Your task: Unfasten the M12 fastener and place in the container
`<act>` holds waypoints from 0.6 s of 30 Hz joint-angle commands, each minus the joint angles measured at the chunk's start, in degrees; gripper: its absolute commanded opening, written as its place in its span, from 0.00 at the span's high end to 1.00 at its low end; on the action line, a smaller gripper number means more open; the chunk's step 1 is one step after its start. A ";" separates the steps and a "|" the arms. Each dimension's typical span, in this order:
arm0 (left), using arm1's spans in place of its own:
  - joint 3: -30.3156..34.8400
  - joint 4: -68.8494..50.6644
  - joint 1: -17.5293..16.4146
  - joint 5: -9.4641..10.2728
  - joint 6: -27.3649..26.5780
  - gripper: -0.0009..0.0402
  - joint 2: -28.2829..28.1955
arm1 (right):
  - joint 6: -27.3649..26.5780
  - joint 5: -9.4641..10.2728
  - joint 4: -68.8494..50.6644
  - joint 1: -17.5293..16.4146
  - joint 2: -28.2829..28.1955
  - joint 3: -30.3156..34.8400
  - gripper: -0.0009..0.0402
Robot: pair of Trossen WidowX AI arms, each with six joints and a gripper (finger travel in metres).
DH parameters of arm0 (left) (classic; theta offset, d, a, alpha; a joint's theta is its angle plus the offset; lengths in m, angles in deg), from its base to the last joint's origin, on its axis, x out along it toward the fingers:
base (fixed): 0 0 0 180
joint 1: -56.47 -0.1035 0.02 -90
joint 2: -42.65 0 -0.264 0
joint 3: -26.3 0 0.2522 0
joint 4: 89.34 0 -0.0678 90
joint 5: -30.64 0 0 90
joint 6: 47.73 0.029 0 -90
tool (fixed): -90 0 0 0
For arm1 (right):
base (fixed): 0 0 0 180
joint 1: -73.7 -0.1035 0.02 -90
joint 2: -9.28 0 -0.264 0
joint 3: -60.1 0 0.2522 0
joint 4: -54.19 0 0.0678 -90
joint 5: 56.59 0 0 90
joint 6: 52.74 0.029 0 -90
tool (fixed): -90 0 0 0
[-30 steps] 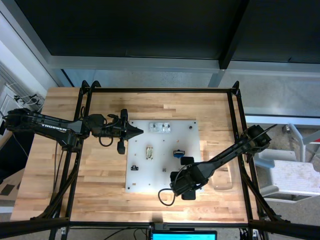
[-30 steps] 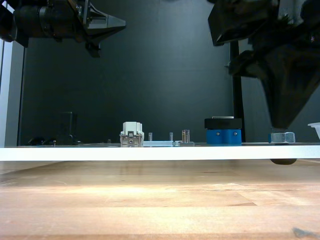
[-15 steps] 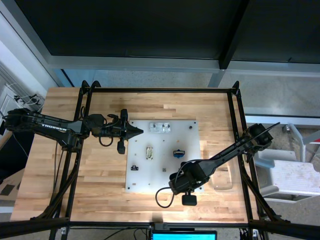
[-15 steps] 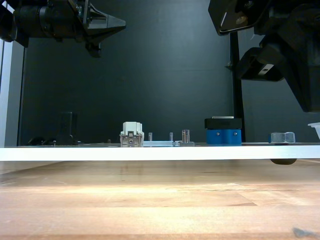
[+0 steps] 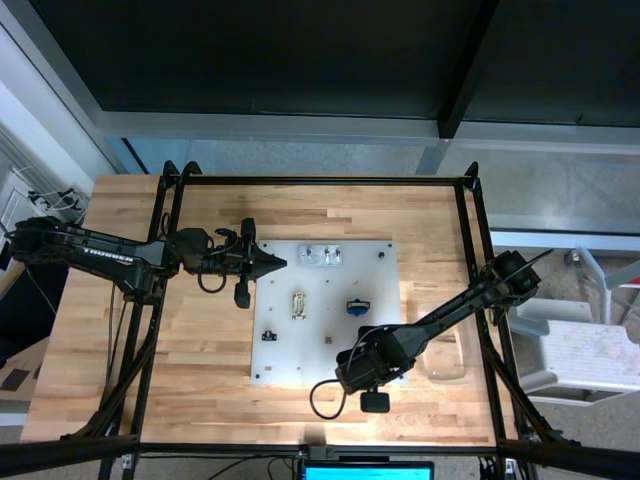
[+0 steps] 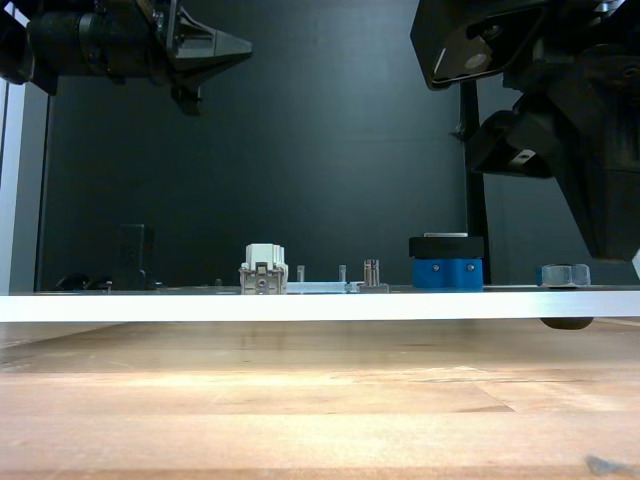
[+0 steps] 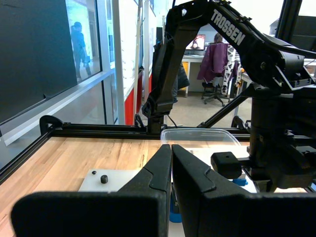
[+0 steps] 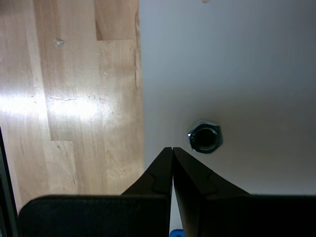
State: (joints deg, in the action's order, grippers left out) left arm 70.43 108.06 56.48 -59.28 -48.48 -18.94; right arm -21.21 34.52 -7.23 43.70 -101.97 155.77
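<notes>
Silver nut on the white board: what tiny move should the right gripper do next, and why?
Probably open the right gripper and shift it sideways over the silver nut. Its fingers are shut on nothing, just beside the nut, which sits on the white board. The left gripper hangs parked, shut, above the board's far left corner.

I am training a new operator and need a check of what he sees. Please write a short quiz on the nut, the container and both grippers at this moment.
1. True or false: the right gripper holds the nut.
2. Where is the nut? A) in the container; B) on the board, beside the right gripper's shut tips; C) in the left gripper.
3. Fill in: the left gripper, shut, hangs near the board's far ____ corner.

Key: 1 false, it is shut and empty. 2 B. 3 left.
</notes>
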 commanded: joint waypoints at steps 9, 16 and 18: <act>0.00 0.02 -0.02 -0.04 0.00 0.98 -0.02 | -0.22 -0.13 0.09 0.13 -0.04 -0.90 0.98; 0.00 0.02 -0.02 -0.02 0.00 0.98 -0.02 | 0.15 -3.08 -0.24 0.15 -0.04 -0.90 0.98; 0.00 0.02 0.00 -0.02 0.00 0.98 -0.02 | 0.15 -3.06 -0.46 0.15 -0.04 -0.90 0.98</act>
State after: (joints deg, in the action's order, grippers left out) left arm 70.43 108.08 56.48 -59.30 -48.51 -18.94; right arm -21.12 32.09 -7.53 43.79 -101.99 154.87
